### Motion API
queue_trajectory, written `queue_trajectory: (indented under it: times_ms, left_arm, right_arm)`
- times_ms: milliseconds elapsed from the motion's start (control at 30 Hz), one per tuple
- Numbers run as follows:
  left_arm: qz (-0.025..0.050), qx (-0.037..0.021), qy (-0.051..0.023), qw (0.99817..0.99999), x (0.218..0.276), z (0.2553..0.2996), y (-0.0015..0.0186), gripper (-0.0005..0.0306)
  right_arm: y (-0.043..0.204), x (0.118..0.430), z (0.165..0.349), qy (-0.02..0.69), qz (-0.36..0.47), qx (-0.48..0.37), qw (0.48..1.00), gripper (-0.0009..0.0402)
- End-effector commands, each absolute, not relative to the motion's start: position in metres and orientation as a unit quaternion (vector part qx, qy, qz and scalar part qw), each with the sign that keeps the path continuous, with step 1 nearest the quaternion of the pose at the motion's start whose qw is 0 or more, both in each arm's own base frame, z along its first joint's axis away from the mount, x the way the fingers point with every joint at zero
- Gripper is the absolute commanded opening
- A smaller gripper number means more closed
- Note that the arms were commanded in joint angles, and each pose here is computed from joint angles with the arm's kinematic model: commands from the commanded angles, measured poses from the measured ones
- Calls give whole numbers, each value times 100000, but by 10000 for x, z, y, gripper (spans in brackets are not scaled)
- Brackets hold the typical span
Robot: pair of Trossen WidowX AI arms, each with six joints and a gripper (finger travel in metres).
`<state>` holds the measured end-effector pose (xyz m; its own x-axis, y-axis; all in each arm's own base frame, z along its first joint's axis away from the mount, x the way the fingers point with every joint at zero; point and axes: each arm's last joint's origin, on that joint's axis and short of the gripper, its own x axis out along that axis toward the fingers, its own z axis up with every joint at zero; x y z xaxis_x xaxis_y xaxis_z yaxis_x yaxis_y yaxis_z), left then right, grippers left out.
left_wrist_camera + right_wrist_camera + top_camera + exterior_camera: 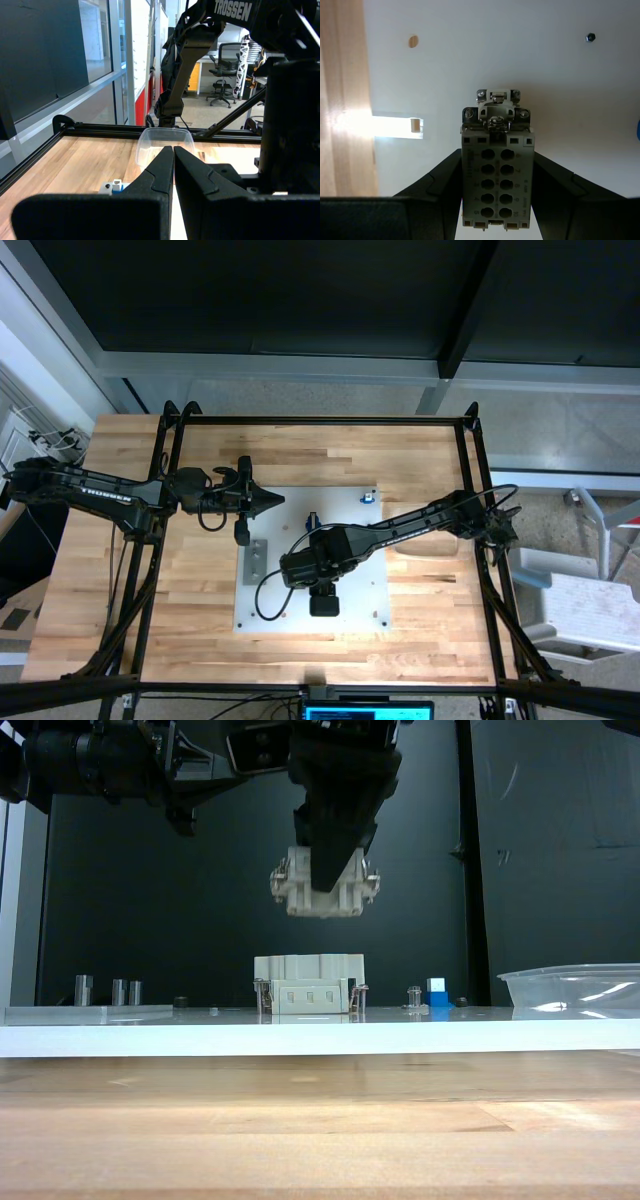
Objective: Remove the HAN10-E connector and place it in the container
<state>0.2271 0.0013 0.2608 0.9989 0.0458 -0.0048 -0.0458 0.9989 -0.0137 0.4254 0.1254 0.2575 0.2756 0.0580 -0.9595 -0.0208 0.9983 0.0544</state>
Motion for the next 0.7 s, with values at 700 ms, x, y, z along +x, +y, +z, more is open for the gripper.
queue_trajectory:
  times_ms: [700]
  left_arm:
    - [2290, -691, 222, 99971, 2271, 2608, 13, 0]
  right_arm:
    - [876, 3571, 2635, 59078, -718, 4341, 80563, 29]
